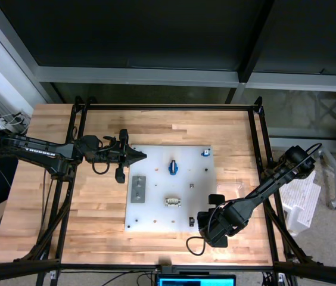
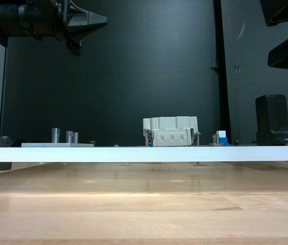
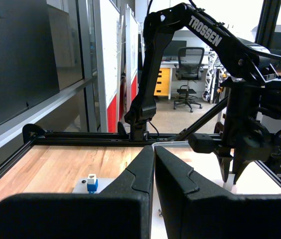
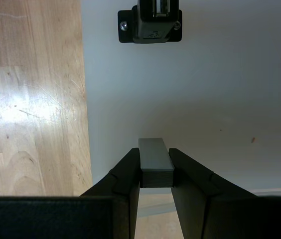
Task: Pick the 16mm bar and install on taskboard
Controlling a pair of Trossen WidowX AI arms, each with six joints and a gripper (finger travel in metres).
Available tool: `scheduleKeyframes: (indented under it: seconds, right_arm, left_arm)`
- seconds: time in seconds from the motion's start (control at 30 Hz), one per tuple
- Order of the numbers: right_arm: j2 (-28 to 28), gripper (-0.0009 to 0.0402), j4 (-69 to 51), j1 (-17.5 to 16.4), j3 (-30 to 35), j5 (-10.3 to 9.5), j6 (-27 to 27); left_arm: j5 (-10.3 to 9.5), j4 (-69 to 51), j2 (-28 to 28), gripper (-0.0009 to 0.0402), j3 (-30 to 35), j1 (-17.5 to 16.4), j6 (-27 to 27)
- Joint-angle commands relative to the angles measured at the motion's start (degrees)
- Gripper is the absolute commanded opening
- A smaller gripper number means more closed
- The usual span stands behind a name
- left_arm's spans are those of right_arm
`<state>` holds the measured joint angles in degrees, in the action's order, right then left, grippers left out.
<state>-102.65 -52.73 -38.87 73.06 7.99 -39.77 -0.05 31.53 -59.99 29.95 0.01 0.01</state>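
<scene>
1. The right gripper [image 4: 154, 157] is clamping the 16mm bar [image 4: 156, 165] above the taskboard [image 4: 205, 99], near its edge.
2. The left gripper [image 1: 139, 156] is hovering, pinched shut, over its far-left corner.
3. A bar tilting in that grip could jam during insertion.

Black frame [image 1: 168, 107] standing on wooden table [image 1: 37, 202] — office chair [image 3: 189, 56] well behind

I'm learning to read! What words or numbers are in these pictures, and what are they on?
"TROSSEN": on the right arm.
"TROSSEN": on the left arm, tiny.
Nothing readable on the board.
The left gripper, shut, hovers over the board's far left edge; the right gripper holds the bar over its near right part.
</scene>
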Motion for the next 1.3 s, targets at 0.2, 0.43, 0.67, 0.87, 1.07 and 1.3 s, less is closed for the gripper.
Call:
scheduleKeyframes:
  seconds: [0.2,0.43,0.67,0.87,1.07,1.3]
  right_arm:
    - [0.00,0.0013,1.49,0.02,-1.05,0.04,0.02]
    - [0.00,0.0013,3.04,0.04,-2.25,0.02,-0.04]
    - [0.00,0.0014,3.39,0.07,-2.49,0.04,-0.07]
    - [0.00,0.0018,3.39,0.09,-2.49,0.04,0.02]
    - [0.02,0.0067,3.37,0.11,-2.49,0.02,0.02]
    - [0.04,0.0143,3.32,0.13,-2.40,0.02,-0.02]
  left_arm:
    - [0.02,0.00,-0.02,0.0000,0.00,-0.02,0.00]
    - [0.02,0.00,-0.02,0.0000,0.00,0.00,0.00]
    - [0.02,0.00,0.00,0.0000,0.00,-0.02,0.00]
    - [0.02,0.00,-0.02,0.0000,0.00,0.00,0.00]
    - [0.02,0.00,-0.02,0.0000,0.00,-0.02,0.00]
    - [0.02,0.00,-0.02,0.0000,0.00,-0.02,0.00]
